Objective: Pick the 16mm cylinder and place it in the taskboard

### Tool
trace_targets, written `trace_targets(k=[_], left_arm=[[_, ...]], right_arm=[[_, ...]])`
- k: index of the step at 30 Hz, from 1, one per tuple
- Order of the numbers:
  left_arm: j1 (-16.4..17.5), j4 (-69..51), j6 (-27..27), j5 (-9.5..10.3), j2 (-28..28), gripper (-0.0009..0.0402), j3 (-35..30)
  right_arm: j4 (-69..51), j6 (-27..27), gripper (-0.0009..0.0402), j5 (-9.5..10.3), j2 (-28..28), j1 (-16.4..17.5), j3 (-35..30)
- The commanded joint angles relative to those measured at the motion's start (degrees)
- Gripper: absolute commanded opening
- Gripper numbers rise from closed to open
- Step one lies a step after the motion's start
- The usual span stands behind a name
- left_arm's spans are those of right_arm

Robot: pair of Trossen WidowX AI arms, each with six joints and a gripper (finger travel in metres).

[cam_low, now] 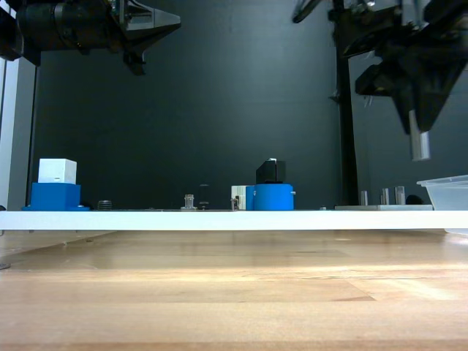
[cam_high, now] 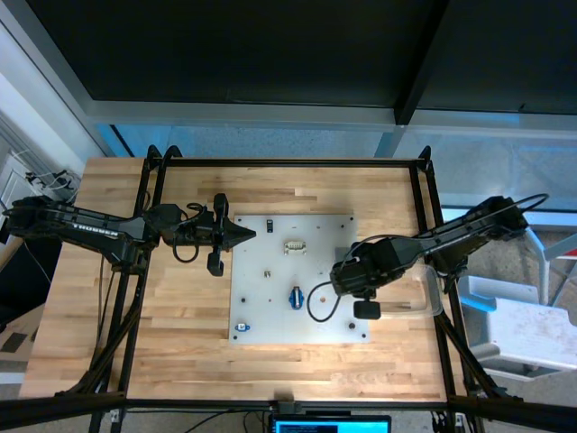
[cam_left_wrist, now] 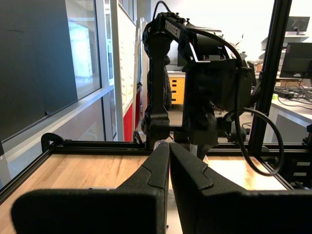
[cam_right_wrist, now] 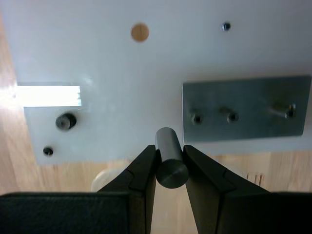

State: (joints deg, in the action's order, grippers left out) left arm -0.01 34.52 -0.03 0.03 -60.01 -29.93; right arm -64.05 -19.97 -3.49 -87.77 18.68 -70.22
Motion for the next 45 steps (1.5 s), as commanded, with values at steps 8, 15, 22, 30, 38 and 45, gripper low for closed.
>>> trace_targets(k=[8,15,22,30,38,45], left_arm=[[0.0,0.0,0.0,-0.02,0.0,0.0000,0.0],[0.0,0.0,0.0,-0.02,0.0,0.0000,0.0],[0.0,0.0,0.0,-0.02,0.0,0.0000,0.0],[0.0,0.0,0.0,-0.02,0.0,0.0000,0.0],[0.0,0.0,0.0,-0.02,0.0,0.0000,0.0],[0.0,0.0,0.0,-0.02,0.0,0.0000,0.0]], right_arm=[[1.4,2.3,0.0002,0.02,-6.6,-1.1,-4.9],[1.9,3.0,0.0002,0.04,-10.4,-1.8,-8.0],[3.3,2.9,0.0002,0.04,-12.3,-1.8,-9.3],[4.9,2.8,0.0002,0.04,-13.3,-1.9,-9.9],[6.3,2.8,0.0002,0.04,-13.9,-1.9,-9.9],[7.1,2.7,0.0002,0.13,-14.9,-1.9,-10.0]])
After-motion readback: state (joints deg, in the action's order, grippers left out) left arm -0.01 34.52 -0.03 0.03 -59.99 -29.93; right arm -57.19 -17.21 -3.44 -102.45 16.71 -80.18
